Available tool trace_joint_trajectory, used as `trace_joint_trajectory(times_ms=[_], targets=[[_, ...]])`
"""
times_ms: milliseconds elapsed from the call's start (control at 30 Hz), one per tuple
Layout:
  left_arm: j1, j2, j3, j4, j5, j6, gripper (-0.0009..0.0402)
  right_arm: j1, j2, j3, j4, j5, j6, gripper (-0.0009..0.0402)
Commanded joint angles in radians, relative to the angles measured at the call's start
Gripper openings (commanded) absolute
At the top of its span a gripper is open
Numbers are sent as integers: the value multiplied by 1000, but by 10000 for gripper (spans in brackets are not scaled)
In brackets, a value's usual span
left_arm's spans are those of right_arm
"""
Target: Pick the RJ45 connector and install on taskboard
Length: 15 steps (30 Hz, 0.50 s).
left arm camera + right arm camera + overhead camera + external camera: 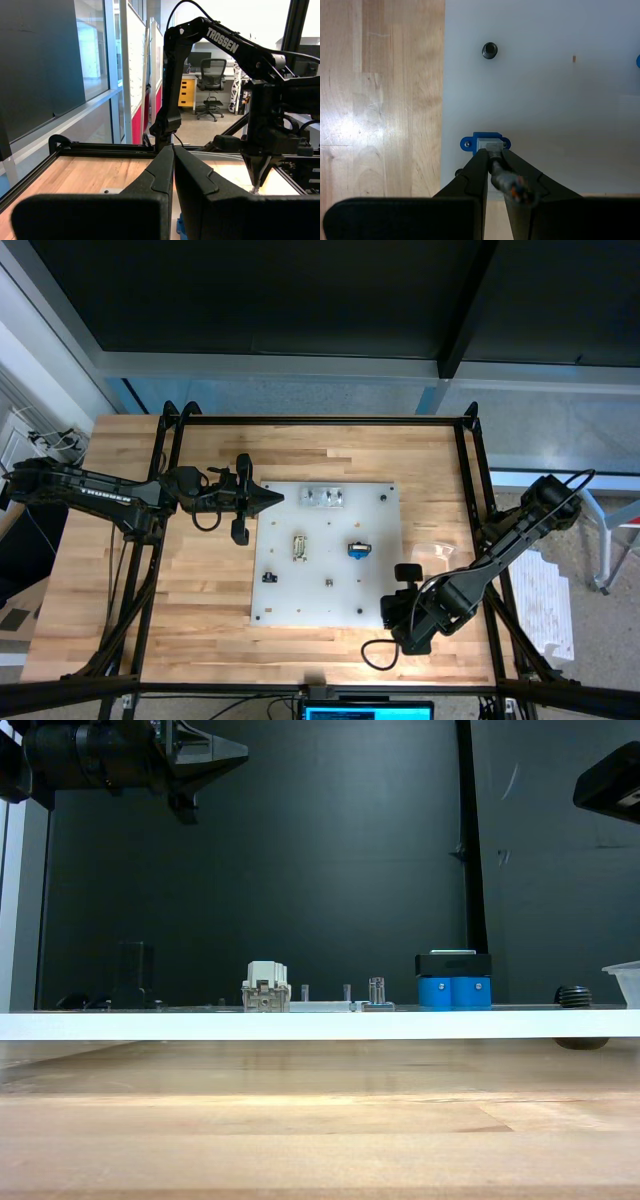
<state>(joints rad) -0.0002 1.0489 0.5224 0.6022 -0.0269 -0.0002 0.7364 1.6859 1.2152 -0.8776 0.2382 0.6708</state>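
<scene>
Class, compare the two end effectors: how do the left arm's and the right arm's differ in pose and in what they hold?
The left end effector is shut and empty; the right end effector is shut on the RJ45 connector. The left points level, well above the taskboard; the right points down at the taskboard's edge, by a blue mount. Both are black, two-fingered.
</scene>
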Motion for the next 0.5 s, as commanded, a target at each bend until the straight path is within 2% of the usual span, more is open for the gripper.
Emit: trace_joint_trajectory(times_ms=[33, 500], targets=[[0, 0, 0, 0, 0, 0, 0, 0, 5, -14, 10, -6, 1, 0], [0, 0, 0, 0, 0, 0, 0, -1, 2, -19, 13, -14, 2, 0]])
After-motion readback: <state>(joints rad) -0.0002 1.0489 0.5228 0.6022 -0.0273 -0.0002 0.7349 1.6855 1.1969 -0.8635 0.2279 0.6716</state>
